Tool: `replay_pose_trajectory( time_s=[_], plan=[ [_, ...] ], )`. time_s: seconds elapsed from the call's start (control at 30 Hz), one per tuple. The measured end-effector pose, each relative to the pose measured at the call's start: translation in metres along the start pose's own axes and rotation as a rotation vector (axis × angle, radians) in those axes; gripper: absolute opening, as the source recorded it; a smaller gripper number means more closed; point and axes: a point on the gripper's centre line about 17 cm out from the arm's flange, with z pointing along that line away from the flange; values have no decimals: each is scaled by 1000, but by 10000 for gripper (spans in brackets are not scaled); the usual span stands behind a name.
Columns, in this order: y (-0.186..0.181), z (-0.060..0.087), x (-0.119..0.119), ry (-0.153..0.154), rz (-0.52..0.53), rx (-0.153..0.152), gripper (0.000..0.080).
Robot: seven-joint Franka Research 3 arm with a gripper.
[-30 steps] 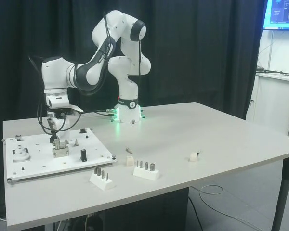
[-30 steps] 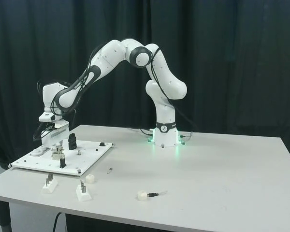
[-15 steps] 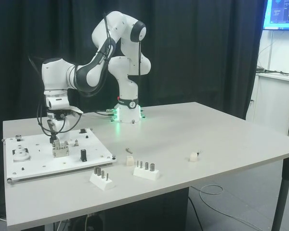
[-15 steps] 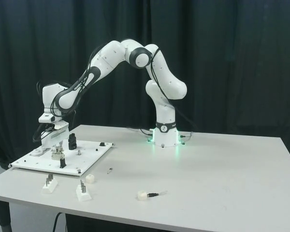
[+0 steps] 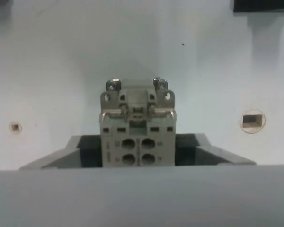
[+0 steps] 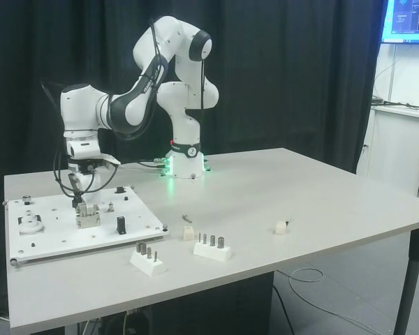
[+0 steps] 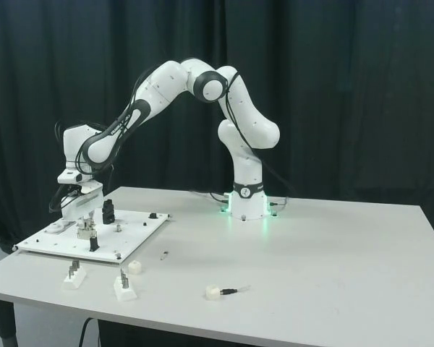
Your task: Insert waterproof.
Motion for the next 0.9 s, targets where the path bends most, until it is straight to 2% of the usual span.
replay_pose_trajectory(
  time_s=[0.1,0.13,0.3,0.33,0.5,0.53,0.9],
  plan=[
    [0,0,2,4,2,1,312],
    [1,1,2,4,4,2,489],
    [2,1,3,4,14,2,489],
    [3,0,3,4,15,1,715],
    [5,-2,3,1,22,-2,715],
    [6,-3,3,1,26,-3,782],
    [18,-19,4,3,44,-24,796]
  ],
)
